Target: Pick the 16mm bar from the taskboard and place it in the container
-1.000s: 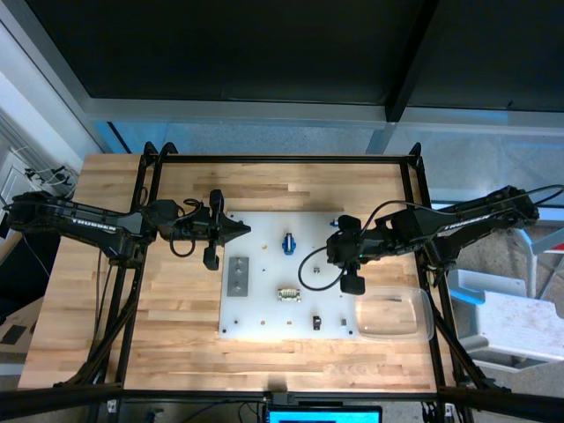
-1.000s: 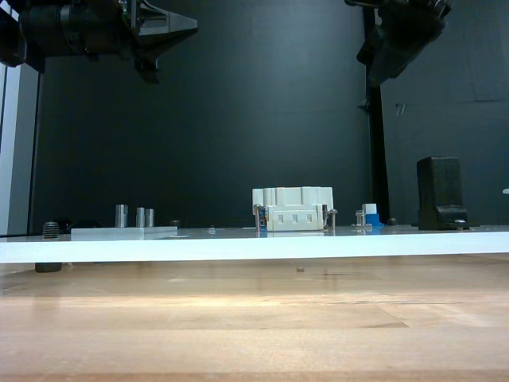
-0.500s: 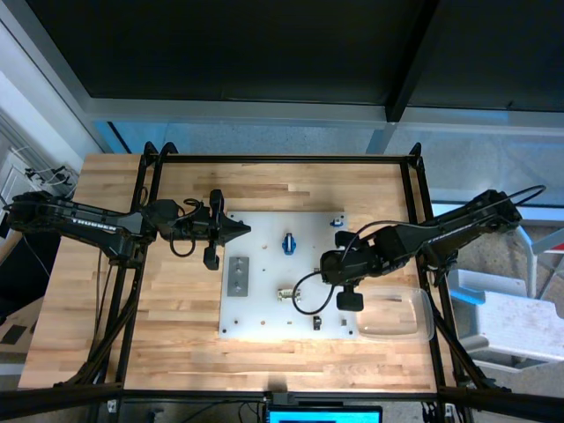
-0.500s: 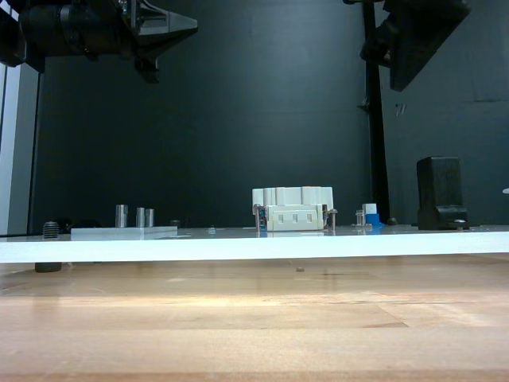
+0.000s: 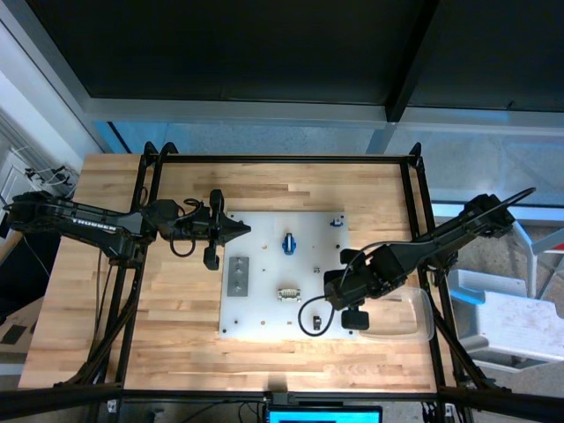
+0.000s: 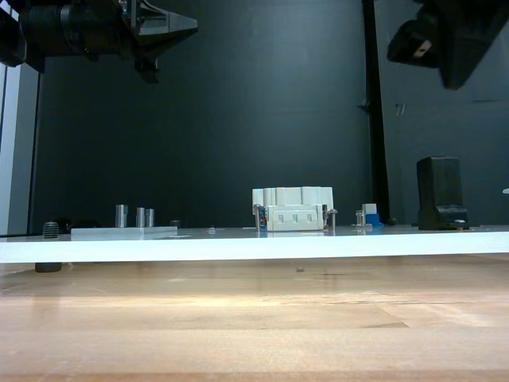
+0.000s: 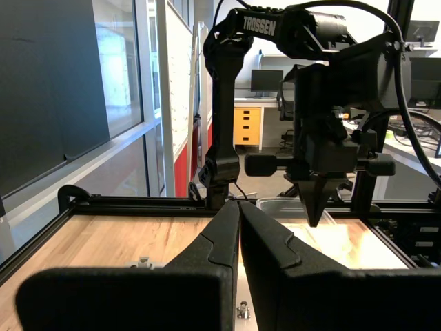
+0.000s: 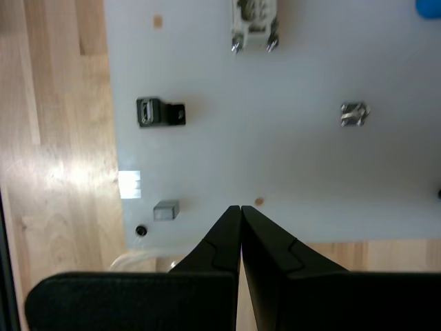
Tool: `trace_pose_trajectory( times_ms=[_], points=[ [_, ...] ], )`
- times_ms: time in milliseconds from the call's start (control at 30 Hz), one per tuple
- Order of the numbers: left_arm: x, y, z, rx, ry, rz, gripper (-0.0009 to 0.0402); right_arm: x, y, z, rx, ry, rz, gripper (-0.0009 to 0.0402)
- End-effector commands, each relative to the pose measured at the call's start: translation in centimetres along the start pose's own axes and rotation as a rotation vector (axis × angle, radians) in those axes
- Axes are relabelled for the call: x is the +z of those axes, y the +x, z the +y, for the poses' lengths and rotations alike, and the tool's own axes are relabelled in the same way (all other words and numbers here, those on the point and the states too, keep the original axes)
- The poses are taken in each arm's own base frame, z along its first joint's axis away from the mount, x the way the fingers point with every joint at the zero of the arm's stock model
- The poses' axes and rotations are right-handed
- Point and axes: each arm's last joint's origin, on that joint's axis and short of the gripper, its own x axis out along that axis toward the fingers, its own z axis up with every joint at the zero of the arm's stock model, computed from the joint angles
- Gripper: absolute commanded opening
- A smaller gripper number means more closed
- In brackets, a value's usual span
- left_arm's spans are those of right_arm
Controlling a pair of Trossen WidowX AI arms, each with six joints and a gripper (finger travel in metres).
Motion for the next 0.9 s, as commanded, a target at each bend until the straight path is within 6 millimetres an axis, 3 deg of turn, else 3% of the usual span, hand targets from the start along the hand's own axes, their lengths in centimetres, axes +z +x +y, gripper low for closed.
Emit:
trace_pose_trajectory(
  times_ms=[33,633,900],
  points=[
    [0.0,0.0,0.0,0.0,0.0,0.0,0.0,-0.4,0.0,0.5,0.001,0.007,0.011,0.0],
    [0.0,0.0,0.0,0.0,0.0,0.0,0.0,-1.6,1.4,3.6,0.011,0.006,0.09,0.0002],
    [0.0,0.0,0.0,0.0,0.0,0.0,0.0,-1.6,2.1,3.9,0.014,0.009,0.11,0.0044]
  ],
)
